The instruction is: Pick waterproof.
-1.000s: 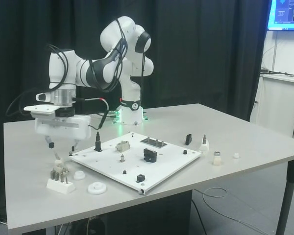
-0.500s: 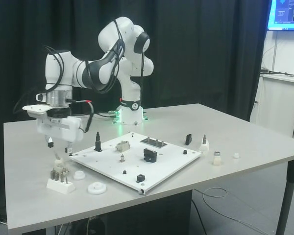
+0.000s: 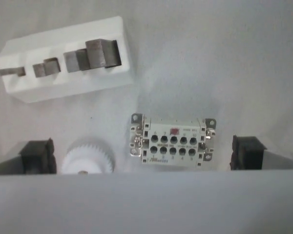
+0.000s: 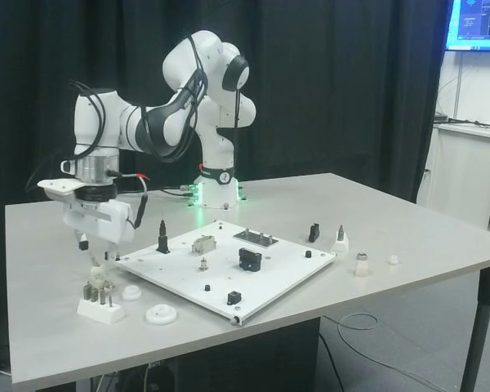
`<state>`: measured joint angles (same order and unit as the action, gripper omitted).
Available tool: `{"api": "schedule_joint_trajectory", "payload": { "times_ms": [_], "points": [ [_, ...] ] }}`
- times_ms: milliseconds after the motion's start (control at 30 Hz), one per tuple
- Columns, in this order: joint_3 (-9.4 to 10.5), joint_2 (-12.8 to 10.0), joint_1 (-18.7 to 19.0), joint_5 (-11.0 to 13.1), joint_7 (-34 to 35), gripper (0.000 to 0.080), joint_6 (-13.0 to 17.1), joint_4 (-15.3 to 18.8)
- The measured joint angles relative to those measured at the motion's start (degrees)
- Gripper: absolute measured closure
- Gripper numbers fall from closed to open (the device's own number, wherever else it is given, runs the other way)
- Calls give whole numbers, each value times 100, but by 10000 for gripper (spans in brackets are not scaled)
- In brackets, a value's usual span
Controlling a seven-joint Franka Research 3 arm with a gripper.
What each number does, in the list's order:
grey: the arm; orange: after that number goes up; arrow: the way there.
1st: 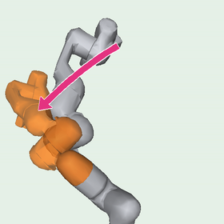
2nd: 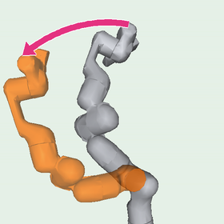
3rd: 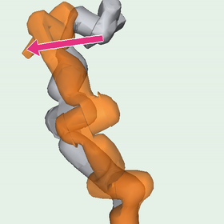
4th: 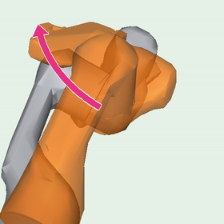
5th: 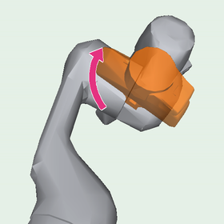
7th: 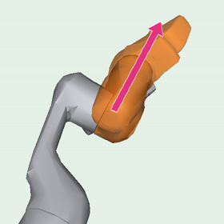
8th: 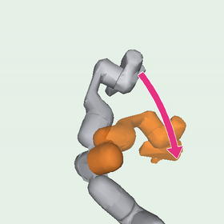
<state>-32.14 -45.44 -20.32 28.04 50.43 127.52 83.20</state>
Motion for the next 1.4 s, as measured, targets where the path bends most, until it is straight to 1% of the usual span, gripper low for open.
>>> {"api": "schedule_joint_trajectory", "payload": {
  "times_ms": [400,733,1133,1400],
  "points": [
    [16,-203,2,75,128,3,115,-25],
    [18,-385,-8,80,128,3,120,-109],
    [17,-467,-48,80,0,3,105,-112],
    [32,-492,-48,81,-30,3,30,-112]
  ]
}}
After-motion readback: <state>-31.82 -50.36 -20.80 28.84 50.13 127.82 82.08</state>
